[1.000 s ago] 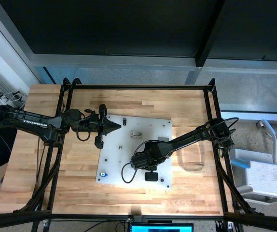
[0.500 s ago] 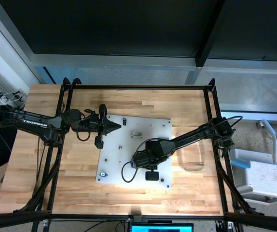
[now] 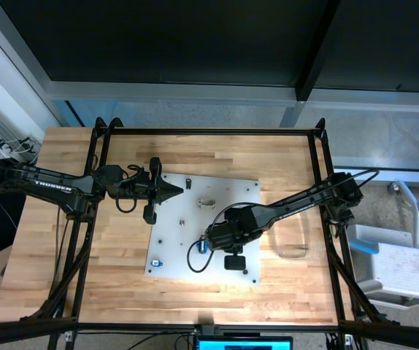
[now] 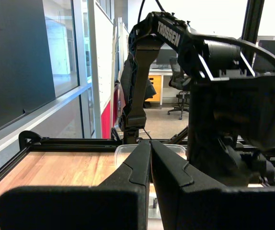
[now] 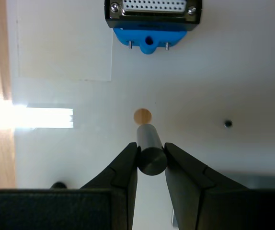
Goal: Pick the 16mm cylinder and place it in the container
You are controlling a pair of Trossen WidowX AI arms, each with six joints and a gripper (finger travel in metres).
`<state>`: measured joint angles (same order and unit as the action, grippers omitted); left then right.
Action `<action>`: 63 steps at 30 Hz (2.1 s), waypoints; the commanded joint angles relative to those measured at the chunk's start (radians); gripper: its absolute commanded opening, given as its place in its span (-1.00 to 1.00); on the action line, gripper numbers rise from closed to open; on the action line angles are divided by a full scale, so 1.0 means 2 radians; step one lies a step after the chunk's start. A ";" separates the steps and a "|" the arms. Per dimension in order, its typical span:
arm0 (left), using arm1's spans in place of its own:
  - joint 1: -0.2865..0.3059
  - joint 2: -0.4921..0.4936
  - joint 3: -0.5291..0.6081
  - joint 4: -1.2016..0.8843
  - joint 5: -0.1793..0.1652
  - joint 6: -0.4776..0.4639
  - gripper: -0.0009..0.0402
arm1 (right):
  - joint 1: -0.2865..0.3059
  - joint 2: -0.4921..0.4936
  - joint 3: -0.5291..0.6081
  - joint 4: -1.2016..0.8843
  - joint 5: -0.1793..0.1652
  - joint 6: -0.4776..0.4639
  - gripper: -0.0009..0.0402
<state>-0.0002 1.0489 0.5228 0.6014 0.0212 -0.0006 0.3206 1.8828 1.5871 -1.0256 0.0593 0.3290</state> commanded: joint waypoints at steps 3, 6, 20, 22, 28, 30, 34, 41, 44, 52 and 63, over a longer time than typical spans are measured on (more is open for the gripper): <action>0.000 0.000 0.000 0.000 0.000 0.000 -0.96 | 0.000 -0.028 -0.008 -0.016 0.000 0.016 -0.89; 0.000 0.000 0.000 0.000 0.000 0.000 -0.96 | 0.000 -0.051 -0.023 -0.023 0.000 0.035 -0.89; 0.000 0.000 0.000 0.000 0.000 0.000 -0.96 | 0.003 -0.174 -0.154 -0.010 0.000 0.129 -0.89; 0.000 0.000 0.000 0.000 0.000 0.000 -0.96 | 0.004 -0.190 -0.173 -0.002 0.000 0.138 -0.89; 0.000 0.000 0.000 0.000 0.000 0.000 -0.96 | 0.005 -0.236 -0.221 0.004 0.000 0.162 -0.89; 0.000 0.000 0.000 0.000 0.000 0.000 -0.96 | 0.005 -0.250 -0.236 0.005 0.000 0.169 -0.89; 0.000 0.000 0.000 0.000 0.000 0.000 -0.96 | 0.006 -0.281 -0.263 0.007 -0.001 0.178 -0.89; 0.000 0.000 0.000 0.000 0.000 0.000 -0.96 | 0.007 -0.333 -0.309 0.007 -0.007 0.199 -0.89; 0.000 0.000 0.000 0.000 0.000 0.000 -0.96 | 0.007 -0.353 -0.328 0.008 -0.022 0.203 -0.89; 0.000 0.000 0.000 0.000 0.000 0.000 -0.96 | 0.008 -0.392 -0.372 0.012 -0.050 0.202 -0.89; 0.000 0.000 0.000 0.000 0.000 0.000 -0.96 | 0.008 -0.405 -0.431 0.062 -0.106 0.188 -0.89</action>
<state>-0.0002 1.0489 0.5228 0.6010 0.0216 -0.0010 0.3363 1.0721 0.7383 -0.9134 -0.1387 0.7116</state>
